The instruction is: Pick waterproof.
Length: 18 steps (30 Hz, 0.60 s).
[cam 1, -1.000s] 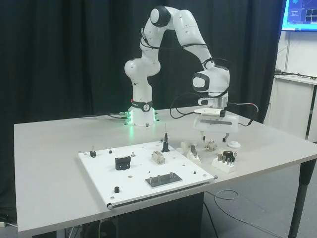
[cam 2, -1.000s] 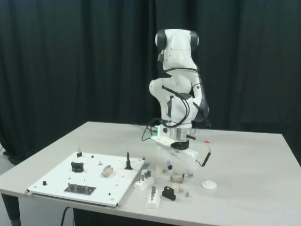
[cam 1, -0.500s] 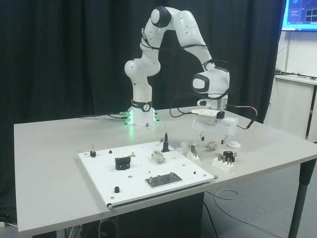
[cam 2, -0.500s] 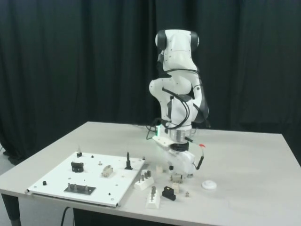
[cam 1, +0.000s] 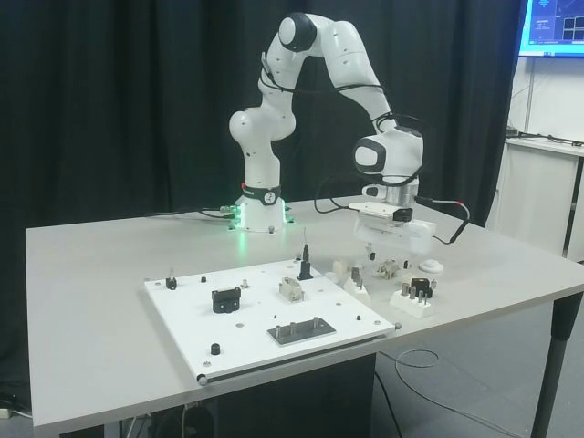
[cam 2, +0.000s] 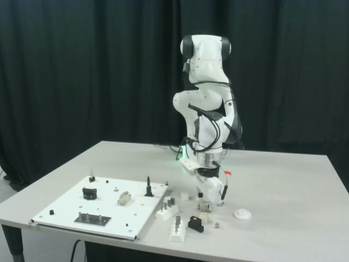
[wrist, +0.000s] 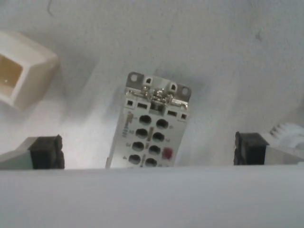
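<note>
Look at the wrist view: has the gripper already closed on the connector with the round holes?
No, the gripper is open, its fingertips standing well clear on either side of the connector.

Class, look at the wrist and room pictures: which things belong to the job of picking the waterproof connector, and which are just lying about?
Belonging to the job:
waterproof connector, lying on the table between the fingertips
gripper, open around it

Just lying about:
white board with its fixtures
small white box beside the connector
round white cap
black part
grey table

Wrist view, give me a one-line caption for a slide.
Open hand poised over the waterproof connector on the grey table, one black fingertip on each side.
</note>
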Available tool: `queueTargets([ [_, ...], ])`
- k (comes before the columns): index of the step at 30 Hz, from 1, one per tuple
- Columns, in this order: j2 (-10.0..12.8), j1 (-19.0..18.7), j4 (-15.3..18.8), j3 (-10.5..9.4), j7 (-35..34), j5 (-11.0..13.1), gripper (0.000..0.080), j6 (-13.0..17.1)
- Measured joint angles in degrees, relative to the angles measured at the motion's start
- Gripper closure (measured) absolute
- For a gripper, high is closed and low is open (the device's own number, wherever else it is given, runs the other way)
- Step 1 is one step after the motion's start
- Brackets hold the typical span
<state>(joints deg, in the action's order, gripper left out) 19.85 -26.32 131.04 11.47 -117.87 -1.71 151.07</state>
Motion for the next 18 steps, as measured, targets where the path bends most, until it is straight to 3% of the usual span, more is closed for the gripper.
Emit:
queueTargets([
  [18,0.2,0.0,0.0,-0.34,-4.1,0.0,0.0003,0.0],
])
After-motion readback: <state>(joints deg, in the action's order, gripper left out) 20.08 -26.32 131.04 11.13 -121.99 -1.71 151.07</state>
